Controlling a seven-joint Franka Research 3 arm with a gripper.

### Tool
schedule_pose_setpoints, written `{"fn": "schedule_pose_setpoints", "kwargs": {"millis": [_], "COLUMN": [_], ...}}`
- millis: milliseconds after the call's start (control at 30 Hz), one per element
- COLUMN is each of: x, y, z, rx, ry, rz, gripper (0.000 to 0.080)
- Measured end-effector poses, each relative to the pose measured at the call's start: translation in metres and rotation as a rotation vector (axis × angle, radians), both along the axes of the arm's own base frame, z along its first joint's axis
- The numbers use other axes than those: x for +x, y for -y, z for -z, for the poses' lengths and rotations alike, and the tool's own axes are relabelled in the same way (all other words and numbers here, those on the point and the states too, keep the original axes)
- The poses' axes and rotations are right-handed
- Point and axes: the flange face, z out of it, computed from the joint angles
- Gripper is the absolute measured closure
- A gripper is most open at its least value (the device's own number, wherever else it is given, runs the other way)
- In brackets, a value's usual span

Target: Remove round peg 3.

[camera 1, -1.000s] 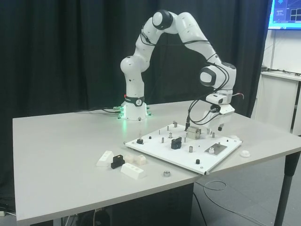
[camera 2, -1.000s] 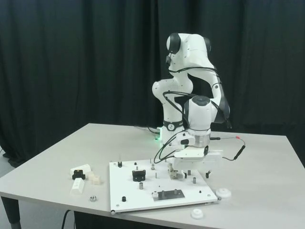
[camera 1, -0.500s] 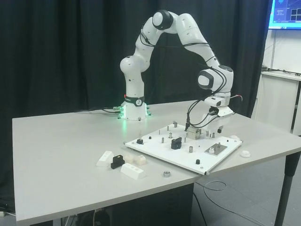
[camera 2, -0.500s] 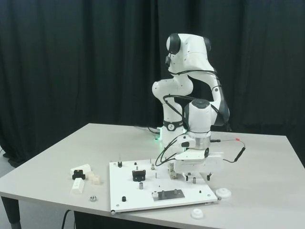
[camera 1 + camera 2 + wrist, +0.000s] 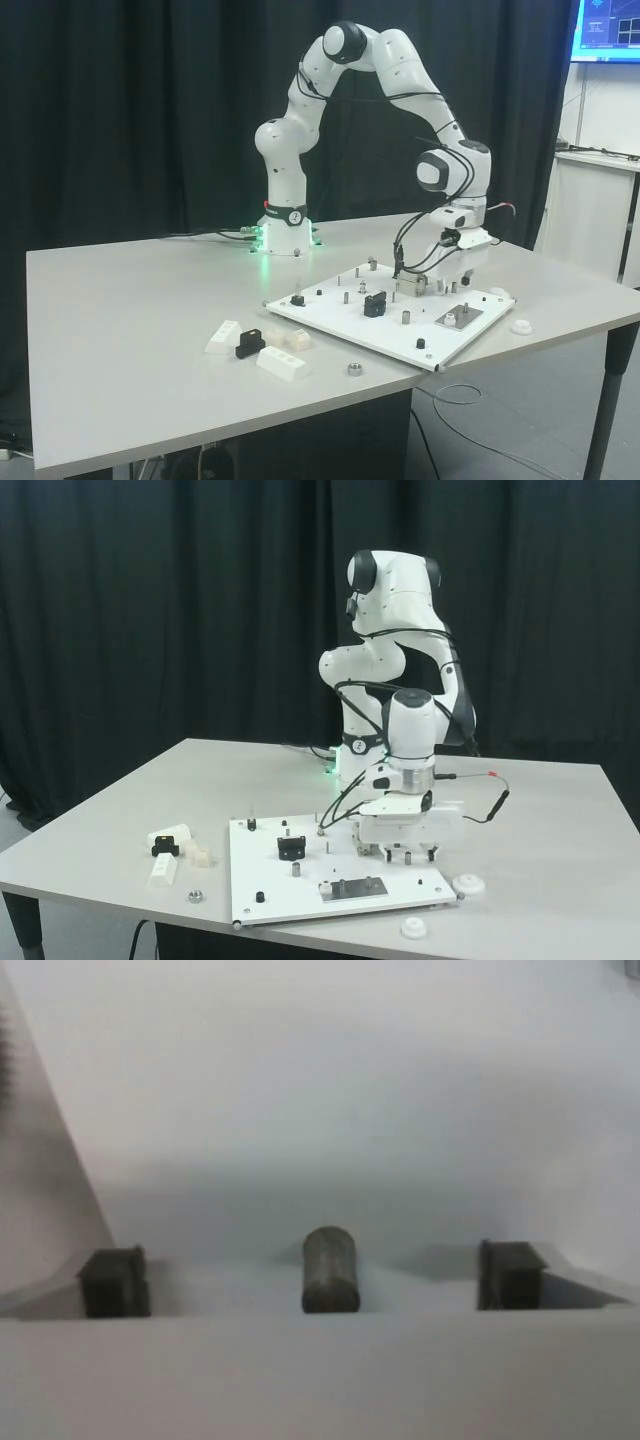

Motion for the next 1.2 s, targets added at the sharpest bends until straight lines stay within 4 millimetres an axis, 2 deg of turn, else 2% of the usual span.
{"fn": "schedule_pose_setpoints", "kwargs": {"millis": [167,200,367,400,567,600,767,800,1200], "x": [-0.0001,-0.0001,-0.0005,-0.0005,-0.0002,0.0002,0.0007,0.0008,0.0012], "y": [0.0006,0.0005,-0.0002,-0.0004,0.001,0.0027,0.0038,0.004,0.0038], "z": [0.0003,0.0003,0.0005,0.0005,0.0006,0.0007,0.0007,0.0007,-0.0007], "rx": [0.0,0.0,0.001,0.001,0.0,0.0,0.002,0.002,0.003], "ry": [-0.001,-0.001,-0.001,-0.001,-0.001,-0.002,-0.001,-0.001,0.0], "rz": [0.001,0.001,0.0,0.0,0.004,0.007,0.01,0.01,0.011], "gripper": [0.0003,0.0268,0.0268,0.0446,0.0446,0.0642,0.0642,0.0691,0.0691]}}
